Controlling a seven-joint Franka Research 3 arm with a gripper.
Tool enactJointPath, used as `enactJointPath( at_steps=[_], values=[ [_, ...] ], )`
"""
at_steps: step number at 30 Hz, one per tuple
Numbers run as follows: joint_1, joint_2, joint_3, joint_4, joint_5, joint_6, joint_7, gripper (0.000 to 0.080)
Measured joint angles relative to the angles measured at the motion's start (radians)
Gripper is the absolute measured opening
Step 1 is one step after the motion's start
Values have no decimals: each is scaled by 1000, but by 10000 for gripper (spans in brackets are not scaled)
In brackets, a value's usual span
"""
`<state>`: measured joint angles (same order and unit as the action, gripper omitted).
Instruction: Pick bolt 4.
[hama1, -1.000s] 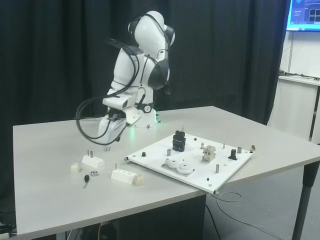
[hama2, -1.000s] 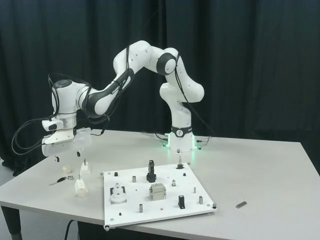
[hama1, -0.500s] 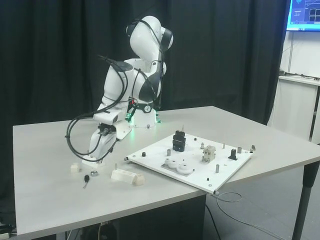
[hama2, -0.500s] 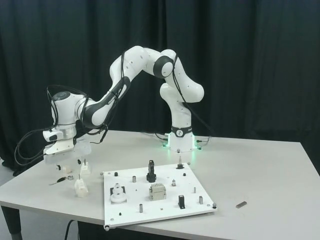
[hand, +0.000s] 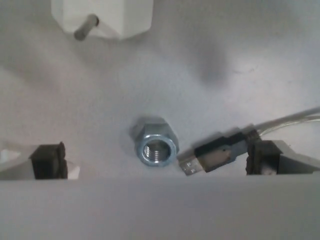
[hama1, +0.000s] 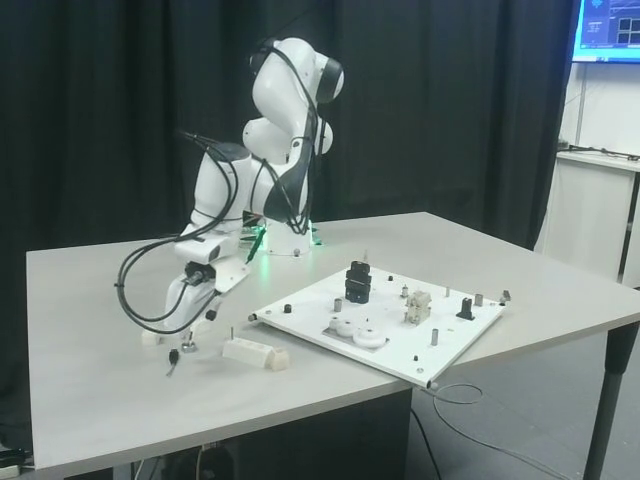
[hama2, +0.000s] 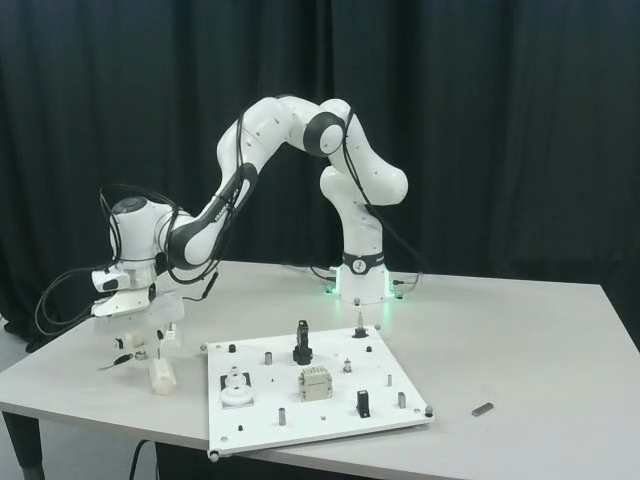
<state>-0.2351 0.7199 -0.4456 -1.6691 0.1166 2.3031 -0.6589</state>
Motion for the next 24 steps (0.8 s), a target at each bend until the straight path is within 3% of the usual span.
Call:
enactJointPath(
  at_steps=[14,24],
  values=[
    [-4,6,4,-84,11,111,-66,800],
    [-4,8,4,-107,14,171,-77,800]
  ],
)
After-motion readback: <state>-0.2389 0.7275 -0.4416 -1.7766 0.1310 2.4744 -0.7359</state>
